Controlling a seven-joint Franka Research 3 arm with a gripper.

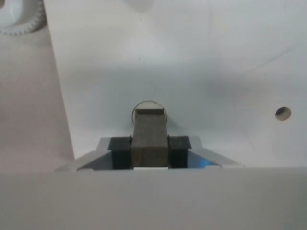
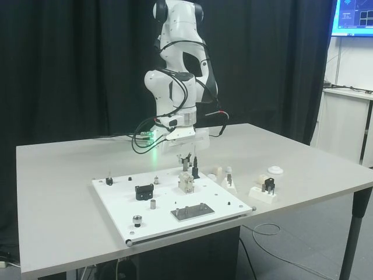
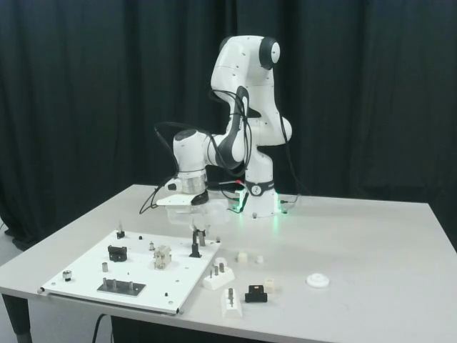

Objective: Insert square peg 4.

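Black curtains back the room; grey surface [image 2: 70, 175] carries a white board [image 2: 116, 204] at its front edge. White arm [image 2: 178, 70] bends down over the board's far side, green light glowing at its base.

Pincer [image 1: 149, 152] is closed on the square peg [image 1: 149, 139]: in the wrist view two black fingers [image 1: 120, 152] press on both sides of a grey block-shaped peg, no gap between pad and peg. Peg hangs upright from the pincer, its lower end over a small round ring or hole [image 1: 149, 106] in the white board. Whether the peg tip touches the board, cannot tell. In the first room view the pincer [image 2: 186, 158] sits just above a small white fixture [image 2: 186, 181] on the board's far half.

Outward on the board: another small hole [image 1: 283, 113] off to one side in the wrist view, a white toothed gear [image 1: 21, 19] lying off the board's edge. Room views show a black block [image 2: 144, 190], a grey metal plate with two pins [image 2: 192, 212] near the front edge, a short dark cylinder [image 2: 137, 220], a few thin upright pins.

Off the board on the surface: white holders with pegs [image 2: 265, 189], a white round disc [image 3: 318, 281], a small black part [image 3: 255, 294] near the front edge in the second room view.
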